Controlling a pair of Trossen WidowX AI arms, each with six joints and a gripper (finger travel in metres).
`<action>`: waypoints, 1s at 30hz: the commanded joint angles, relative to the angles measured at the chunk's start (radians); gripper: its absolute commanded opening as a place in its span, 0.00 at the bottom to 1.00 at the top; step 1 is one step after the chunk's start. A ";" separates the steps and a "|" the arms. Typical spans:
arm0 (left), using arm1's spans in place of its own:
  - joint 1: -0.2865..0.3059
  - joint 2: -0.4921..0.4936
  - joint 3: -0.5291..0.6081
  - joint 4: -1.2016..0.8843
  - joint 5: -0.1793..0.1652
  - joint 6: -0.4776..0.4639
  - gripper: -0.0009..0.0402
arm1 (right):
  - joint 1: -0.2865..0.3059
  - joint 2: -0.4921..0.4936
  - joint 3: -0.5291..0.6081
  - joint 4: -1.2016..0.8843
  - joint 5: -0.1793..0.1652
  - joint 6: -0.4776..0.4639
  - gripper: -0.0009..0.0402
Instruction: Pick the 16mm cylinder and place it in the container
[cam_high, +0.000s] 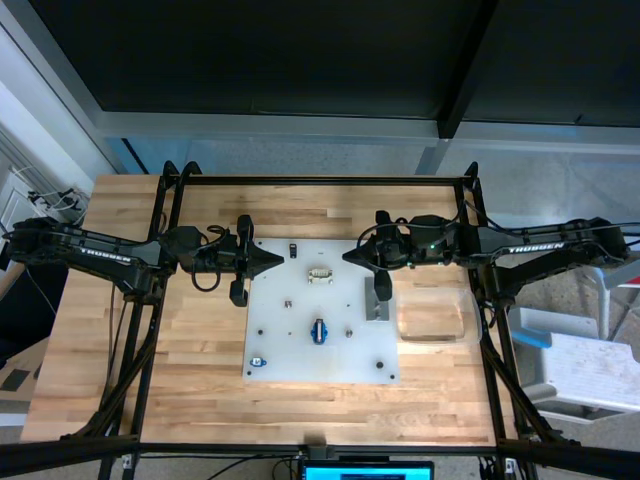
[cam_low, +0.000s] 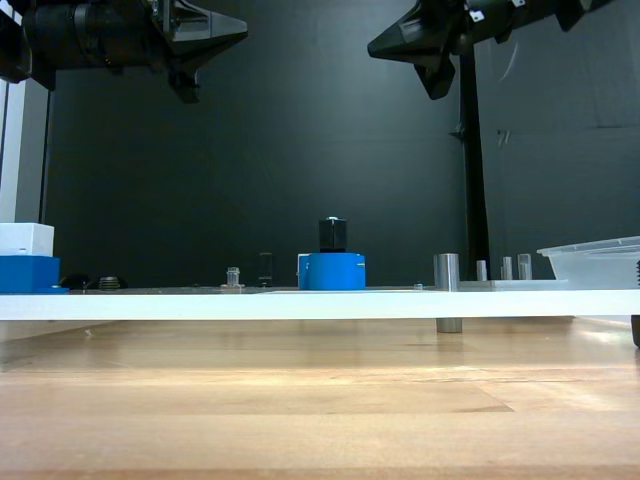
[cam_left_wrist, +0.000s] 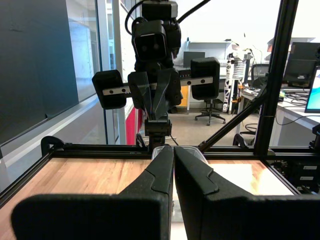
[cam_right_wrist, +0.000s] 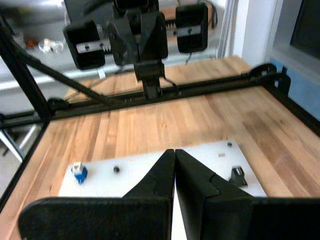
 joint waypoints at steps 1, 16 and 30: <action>0.000 0.000 0.000 0.000 0.000 0.000 0.02 | 0.001 0.001 0.052 -0.111 0.001 0.000 0.02; 0.000 0.000 0.000 0.000 0.000 0.000 0.02 | 0.018 0.094 0.319 -0.619 -0.052 -0.019 0.02; 0.000 0.000 0.000 0.000 0.000 0.000 0.02 | 0.071 0.315 0.604 -0.973 -0.055 -0.050 0.02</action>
